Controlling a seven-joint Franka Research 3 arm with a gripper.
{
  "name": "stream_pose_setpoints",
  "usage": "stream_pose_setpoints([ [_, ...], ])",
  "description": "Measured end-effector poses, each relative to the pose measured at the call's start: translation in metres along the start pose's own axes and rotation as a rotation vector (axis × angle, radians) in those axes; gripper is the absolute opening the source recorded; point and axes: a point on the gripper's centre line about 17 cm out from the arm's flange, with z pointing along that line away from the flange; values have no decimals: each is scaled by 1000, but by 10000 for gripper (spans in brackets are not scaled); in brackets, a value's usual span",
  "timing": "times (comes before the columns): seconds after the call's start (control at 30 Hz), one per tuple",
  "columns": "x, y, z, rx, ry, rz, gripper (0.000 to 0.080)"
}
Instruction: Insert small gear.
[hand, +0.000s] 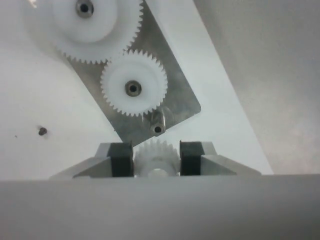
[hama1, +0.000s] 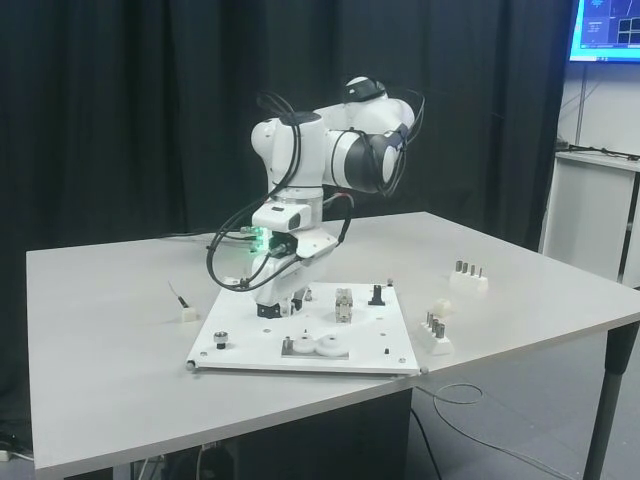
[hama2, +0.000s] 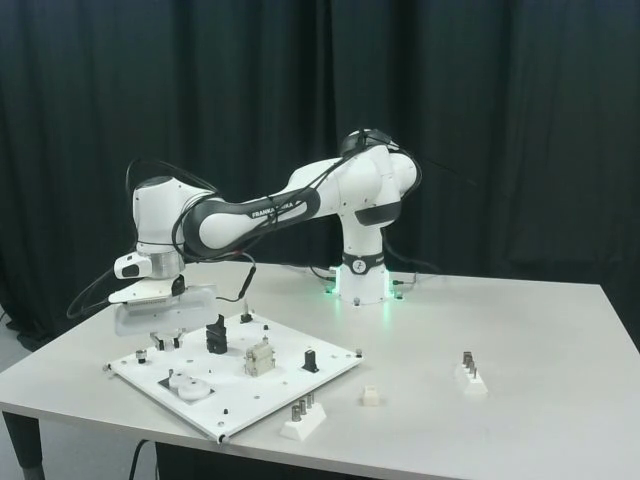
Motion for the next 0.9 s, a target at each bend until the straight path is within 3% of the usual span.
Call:
stream_pose_setpoints([
  [0.9, 5, 3, -4, -9, 28, 42, 196],
])
